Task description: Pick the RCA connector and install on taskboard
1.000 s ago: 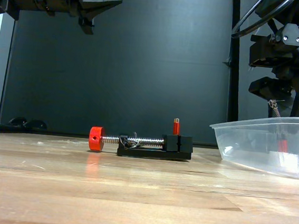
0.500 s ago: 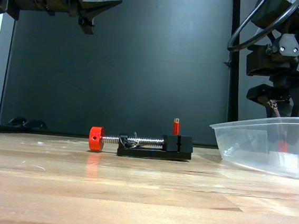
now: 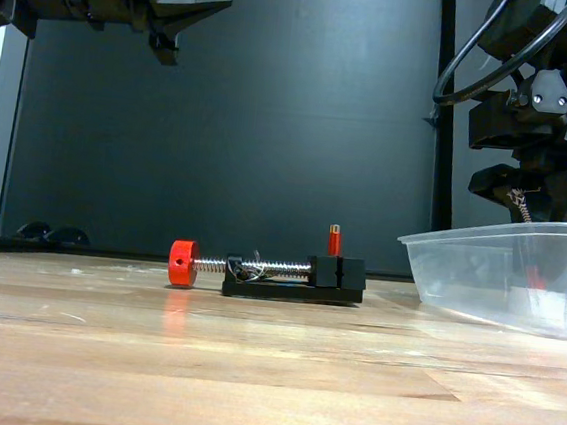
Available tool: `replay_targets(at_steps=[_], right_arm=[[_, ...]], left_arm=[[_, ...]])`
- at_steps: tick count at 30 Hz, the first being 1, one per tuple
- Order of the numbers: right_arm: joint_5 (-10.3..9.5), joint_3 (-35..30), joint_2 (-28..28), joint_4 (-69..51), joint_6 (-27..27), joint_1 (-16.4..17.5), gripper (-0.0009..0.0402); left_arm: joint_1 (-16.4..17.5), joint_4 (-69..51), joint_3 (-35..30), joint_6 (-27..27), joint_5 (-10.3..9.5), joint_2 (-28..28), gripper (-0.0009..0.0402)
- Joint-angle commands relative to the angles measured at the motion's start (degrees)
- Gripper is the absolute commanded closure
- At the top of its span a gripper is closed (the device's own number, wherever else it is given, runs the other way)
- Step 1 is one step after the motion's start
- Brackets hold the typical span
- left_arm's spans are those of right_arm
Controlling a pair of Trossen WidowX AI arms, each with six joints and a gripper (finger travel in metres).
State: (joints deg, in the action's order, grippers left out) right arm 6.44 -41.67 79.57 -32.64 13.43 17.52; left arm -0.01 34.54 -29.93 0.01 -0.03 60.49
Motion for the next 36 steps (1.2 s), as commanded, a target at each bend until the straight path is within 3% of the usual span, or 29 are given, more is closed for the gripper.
replay_targets(at_steps=[1, 21, 36], right_arm=[[0.02, 0.0, -0.1, 0.2, 0.0, 0.0, 0.0297], [0.02, 0.0, -0.1, 0.3, 0.1, 0.0, 0.0374], [0.0, -0.7, -1.5, -0.8, 0.1, 0.0, 0.0393]], left_arm=[[0.0, 0.0, 0.0, 0.0, 0.0, 0.0, 0.0393], [0.0, 0.0, 0.0, 0.0, 0.0, 0.0, 0.0393], [0.0, 0.0, 0.0, 0.0, 0.0, 0.0, 0.0393]])
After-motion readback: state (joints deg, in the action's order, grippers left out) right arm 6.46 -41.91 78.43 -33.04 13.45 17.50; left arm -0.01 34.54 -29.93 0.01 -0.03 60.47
